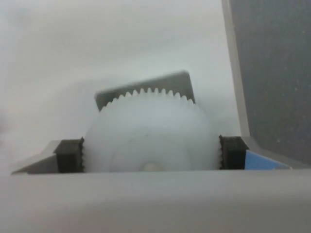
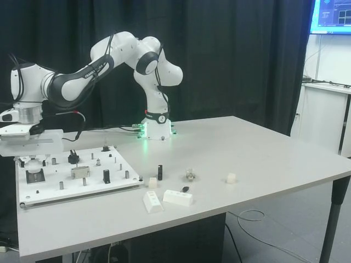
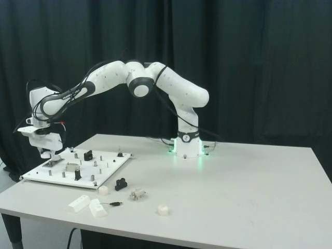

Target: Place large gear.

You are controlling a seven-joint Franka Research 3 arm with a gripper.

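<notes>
The large white gear sits toothed edge up between my two black finger pads, and my gripper is shut on it. A grey block lies just behind the gear. In the first room view the gripper hangs low over the far-left end of the white assembly board, right above a grey fixture. From the second room view the gripper is at the board's left corner. The gear itself is hard to make out in both room views.
Pegs and small black parts stand on the board. Two white blocks, a black upright piece, a small metal part and a white cube lie on the grey table to the board's right. The board's edge runs beside the gear.
</notes>
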